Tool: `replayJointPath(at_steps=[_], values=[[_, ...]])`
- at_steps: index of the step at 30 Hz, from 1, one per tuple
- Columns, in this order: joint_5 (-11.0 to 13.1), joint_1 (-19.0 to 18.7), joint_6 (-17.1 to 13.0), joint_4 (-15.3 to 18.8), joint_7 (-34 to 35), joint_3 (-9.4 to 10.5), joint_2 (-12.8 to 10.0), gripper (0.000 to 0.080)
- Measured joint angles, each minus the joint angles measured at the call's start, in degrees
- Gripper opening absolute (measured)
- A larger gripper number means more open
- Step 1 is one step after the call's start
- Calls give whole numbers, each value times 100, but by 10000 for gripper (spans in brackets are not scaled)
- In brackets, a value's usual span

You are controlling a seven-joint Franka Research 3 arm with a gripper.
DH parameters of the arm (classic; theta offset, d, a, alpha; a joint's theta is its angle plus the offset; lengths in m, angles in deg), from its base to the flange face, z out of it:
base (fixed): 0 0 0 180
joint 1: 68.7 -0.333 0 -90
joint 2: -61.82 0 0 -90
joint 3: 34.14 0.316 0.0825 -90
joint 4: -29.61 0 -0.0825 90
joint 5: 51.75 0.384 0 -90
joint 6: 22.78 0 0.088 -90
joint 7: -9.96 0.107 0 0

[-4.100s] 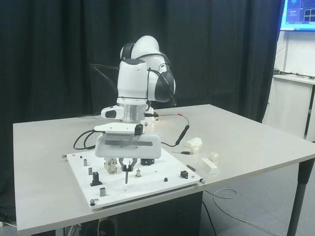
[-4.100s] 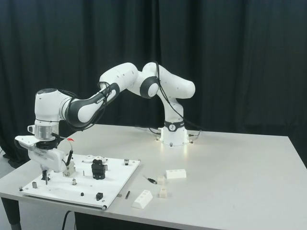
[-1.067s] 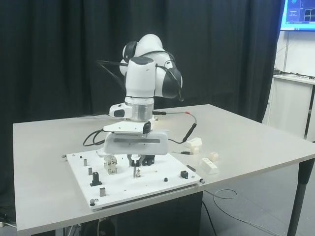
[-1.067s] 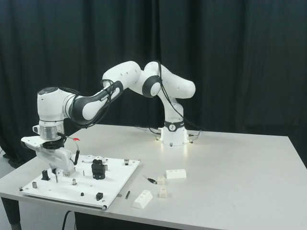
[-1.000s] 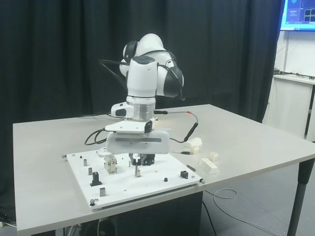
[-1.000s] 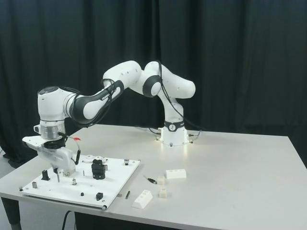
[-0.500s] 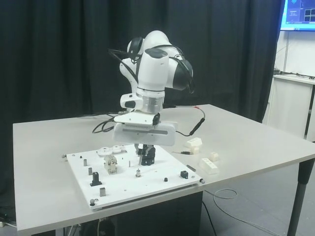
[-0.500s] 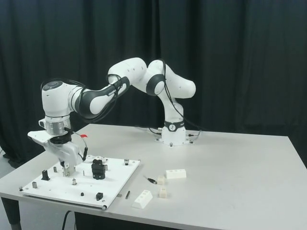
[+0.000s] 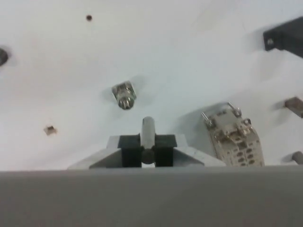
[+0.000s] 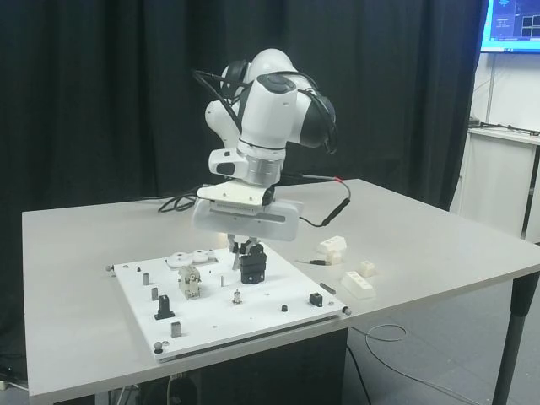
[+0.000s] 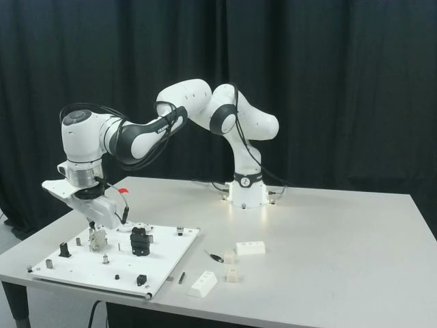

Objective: Place round peg 2.

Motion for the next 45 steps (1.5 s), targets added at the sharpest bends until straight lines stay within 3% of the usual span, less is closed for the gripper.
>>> replayJointPath(at_steps=[25,45], values=[[-316,0,876,90,-6,51,2,57],[-674,-9,1572,171,6,307,165,57]])
